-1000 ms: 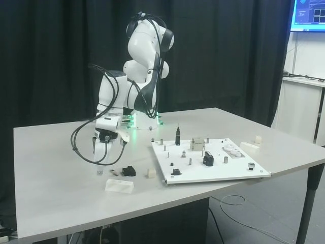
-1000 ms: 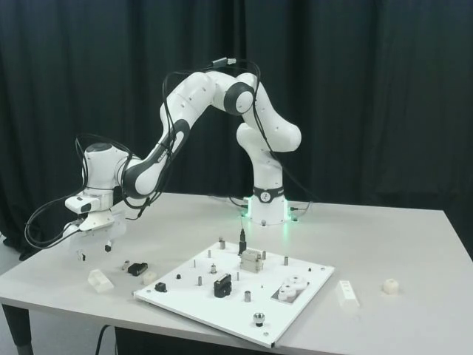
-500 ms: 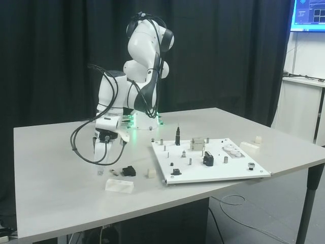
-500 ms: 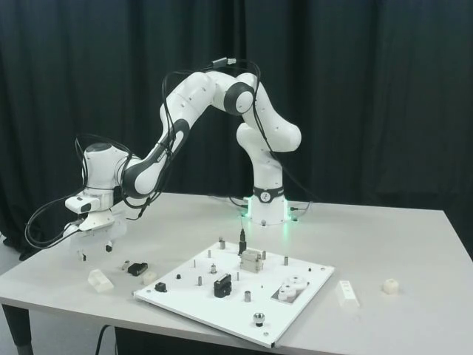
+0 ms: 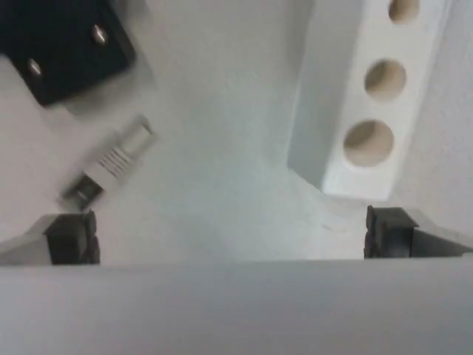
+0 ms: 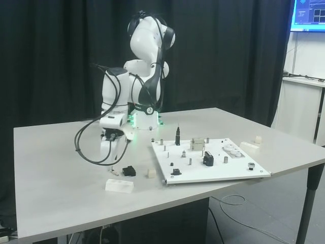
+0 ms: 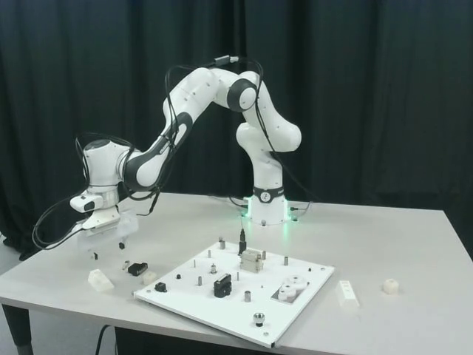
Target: Remove square peg 2.
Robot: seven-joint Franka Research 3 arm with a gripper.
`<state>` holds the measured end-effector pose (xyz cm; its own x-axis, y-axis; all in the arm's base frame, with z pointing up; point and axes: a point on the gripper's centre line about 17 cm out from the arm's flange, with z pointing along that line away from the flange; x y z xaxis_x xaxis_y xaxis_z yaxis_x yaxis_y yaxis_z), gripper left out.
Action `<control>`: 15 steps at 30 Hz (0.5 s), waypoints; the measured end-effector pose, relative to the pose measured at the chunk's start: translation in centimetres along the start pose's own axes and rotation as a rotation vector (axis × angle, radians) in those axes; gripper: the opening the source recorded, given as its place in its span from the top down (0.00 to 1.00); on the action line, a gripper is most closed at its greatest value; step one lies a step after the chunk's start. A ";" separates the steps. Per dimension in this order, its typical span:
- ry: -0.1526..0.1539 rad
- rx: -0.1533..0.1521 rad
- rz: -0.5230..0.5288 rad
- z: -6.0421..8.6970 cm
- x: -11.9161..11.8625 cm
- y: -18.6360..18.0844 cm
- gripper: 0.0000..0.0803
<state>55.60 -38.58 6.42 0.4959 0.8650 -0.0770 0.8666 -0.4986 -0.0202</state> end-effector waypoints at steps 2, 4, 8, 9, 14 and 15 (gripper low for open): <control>0.008 0.014 0.027 -0.4 0.7 -0.4 0.00; 0.015 0.026 0.058 -0.9 1.5 -0.8 0.00; 0.026 0.052 0.108 -1.8 3.2 -1.6 0.00; 0.029 0.059 0.120 -2.0 3.7 -1.8 0.00; 0.039 0.088 0.182 -2.9 6.2 -2.9 0.00; 0.039 0.092 0.195 -3.0 6.7 -3.1 0.00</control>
<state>56.39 -31.09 8.92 0.6573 0.7520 -0.0494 0.7459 -0.6585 -0.0999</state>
